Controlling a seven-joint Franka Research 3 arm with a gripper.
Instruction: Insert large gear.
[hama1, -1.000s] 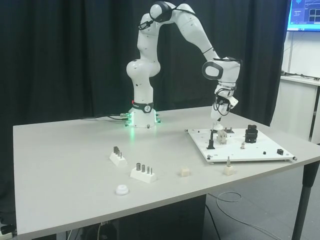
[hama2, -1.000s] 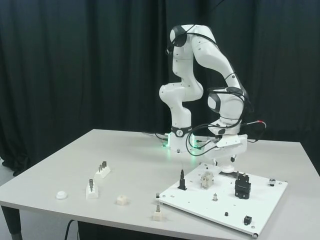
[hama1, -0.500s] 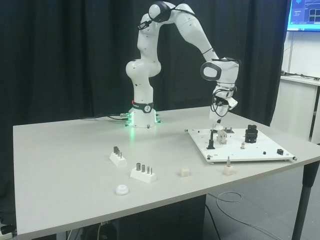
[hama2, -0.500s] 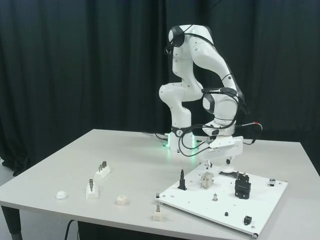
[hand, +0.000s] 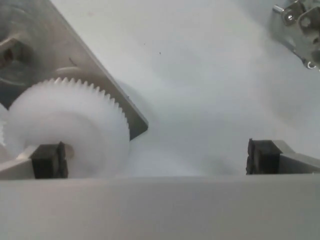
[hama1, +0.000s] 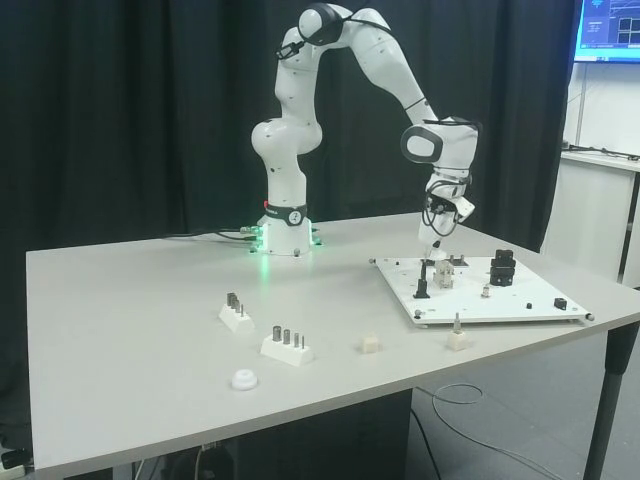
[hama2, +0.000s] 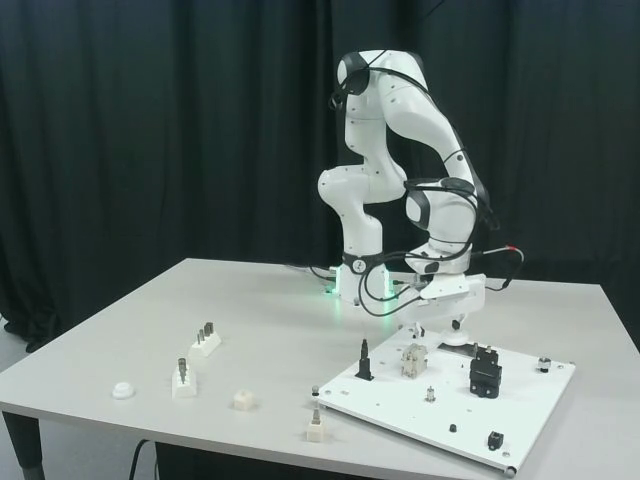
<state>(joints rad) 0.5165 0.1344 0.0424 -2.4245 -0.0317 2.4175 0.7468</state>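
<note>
The large white gear (hand: 70, 127) shows in the wrist view, toothed and lying flat beside a grey metal plate (hand: 55, 55). My gripper (hand: 155, 159) is open, its black pads (hand: 48, 160) far apart. One pad stands over the gear's edge and the other is well off it, with nothing held. In the room views the gripper (hama1: 437, 235) (hama2: 432, 322) hangs low over the rear edge of the white assembly board (hama1: 520, 305) (hama2: 520, 420). A white round part (hama2: 455, 340) lies just beside it there.
The board carries a black post (hama2: 364, 360), a small metal block (hama2: 412, 360) and a black part (hama2: 485, 378). On the table stand two white peg holders (hama1: 237, 312) (hama1: 287, 345), a small cube (hama1: 370, 344), a peg block (hama1: 457, 338) and a small white round piece (hama1: 243, 379).
The arm's wrist has shifted slightly toward the robot's base, carrying the gripper a little along the board's rear edge. Nothing on the table has moved.
</note>
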